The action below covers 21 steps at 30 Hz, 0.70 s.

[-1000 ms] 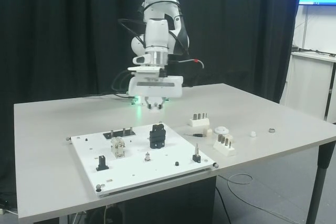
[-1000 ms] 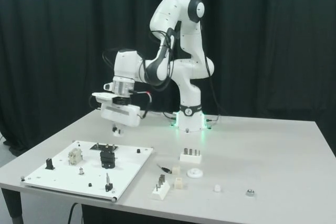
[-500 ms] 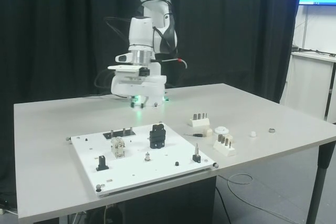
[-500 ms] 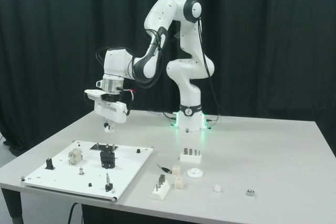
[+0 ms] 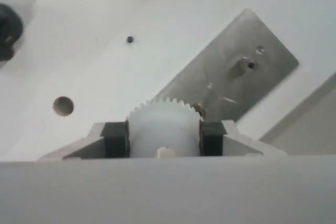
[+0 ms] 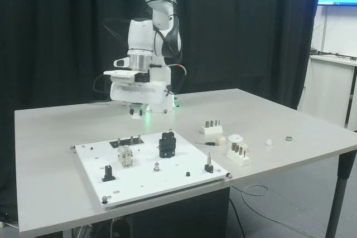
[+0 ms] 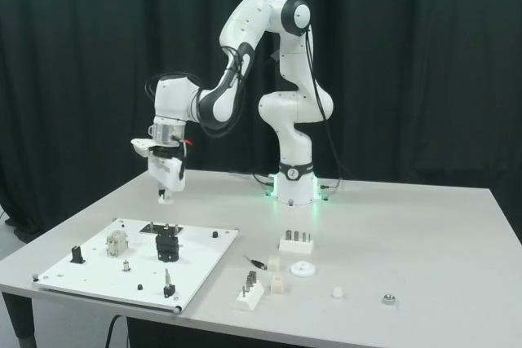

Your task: Insert medium gear.

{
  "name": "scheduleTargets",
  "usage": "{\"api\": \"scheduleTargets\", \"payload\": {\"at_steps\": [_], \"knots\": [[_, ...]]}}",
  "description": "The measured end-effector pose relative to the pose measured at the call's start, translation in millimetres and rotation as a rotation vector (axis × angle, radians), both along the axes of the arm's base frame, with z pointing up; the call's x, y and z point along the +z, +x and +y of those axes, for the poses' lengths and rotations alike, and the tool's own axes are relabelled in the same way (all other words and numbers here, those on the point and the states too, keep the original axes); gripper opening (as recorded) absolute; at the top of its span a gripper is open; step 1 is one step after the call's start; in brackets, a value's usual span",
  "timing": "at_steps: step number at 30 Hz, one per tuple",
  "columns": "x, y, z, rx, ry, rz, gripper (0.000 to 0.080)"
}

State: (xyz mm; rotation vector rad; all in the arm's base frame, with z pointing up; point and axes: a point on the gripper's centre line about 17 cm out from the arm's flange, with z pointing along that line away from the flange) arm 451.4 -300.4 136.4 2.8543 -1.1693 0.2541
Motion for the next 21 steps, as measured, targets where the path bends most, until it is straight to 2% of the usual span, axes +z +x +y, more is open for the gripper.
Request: {"api": "scheduleTargets", "payload": {"at_steps": [13, 21], "knots": [[-17.4, -20.8, -12, -0.184, 0.014, 0.040, 0.0283], [-24.7, -28.5, -12, -0.234, 0.023, 0.072, 0.0283]]}}
